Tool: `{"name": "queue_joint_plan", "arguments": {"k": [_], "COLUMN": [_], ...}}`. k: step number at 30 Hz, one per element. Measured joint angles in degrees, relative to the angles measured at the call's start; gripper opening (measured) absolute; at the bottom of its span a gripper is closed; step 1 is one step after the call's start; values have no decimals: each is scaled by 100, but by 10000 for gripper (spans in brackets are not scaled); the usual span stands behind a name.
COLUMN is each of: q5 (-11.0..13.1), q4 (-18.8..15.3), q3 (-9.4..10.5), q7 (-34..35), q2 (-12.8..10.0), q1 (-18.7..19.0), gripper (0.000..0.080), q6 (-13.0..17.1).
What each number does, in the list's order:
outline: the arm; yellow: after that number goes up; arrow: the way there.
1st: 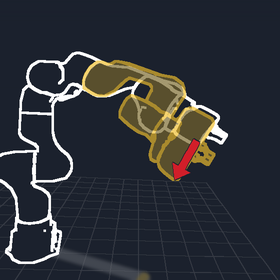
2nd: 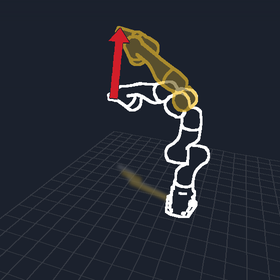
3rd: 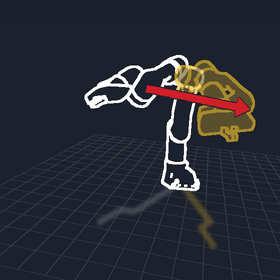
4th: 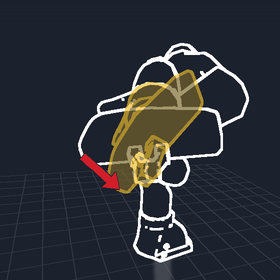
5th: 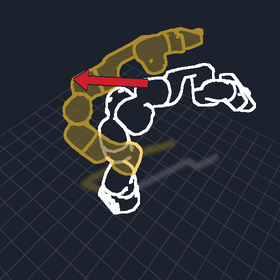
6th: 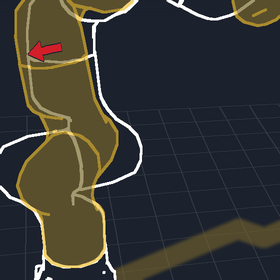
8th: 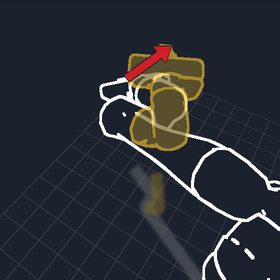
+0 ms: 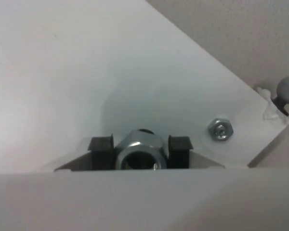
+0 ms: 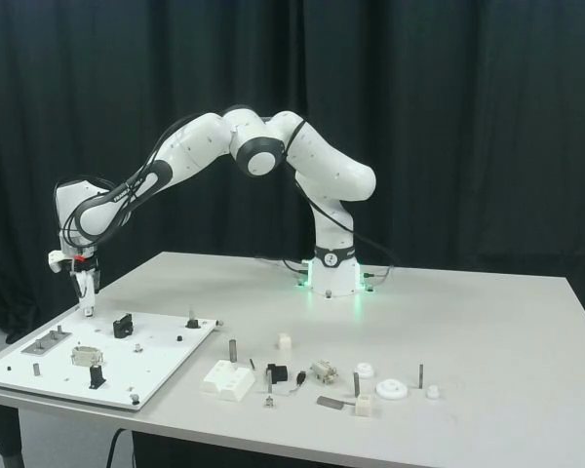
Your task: Remove bolt 4.
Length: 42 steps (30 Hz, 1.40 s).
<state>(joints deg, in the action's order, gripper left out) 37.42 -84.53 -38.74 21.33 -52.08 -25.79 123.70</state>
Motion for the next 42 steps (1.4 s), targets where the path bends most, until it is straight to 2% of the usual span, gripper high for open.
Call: {"name": "queue_joint_plan", "arguments": {"k": [1,8,12,17,23,42], "q5": [0,-2,-5,-6,-6,-8], "q4": [0,1,2,8,12,18], "q3": [0,-3,-3,-4,-2,-7], "q7": [-34,-132,-449,-1292,-1934,-5029], "q2": [0,0,0,0,0,0], "q1": [0,-2,-1,0,0,-1], "gripper": [241,241,241,241,241,239], "q6": [0,0,-5,-31,-39,-69]}}
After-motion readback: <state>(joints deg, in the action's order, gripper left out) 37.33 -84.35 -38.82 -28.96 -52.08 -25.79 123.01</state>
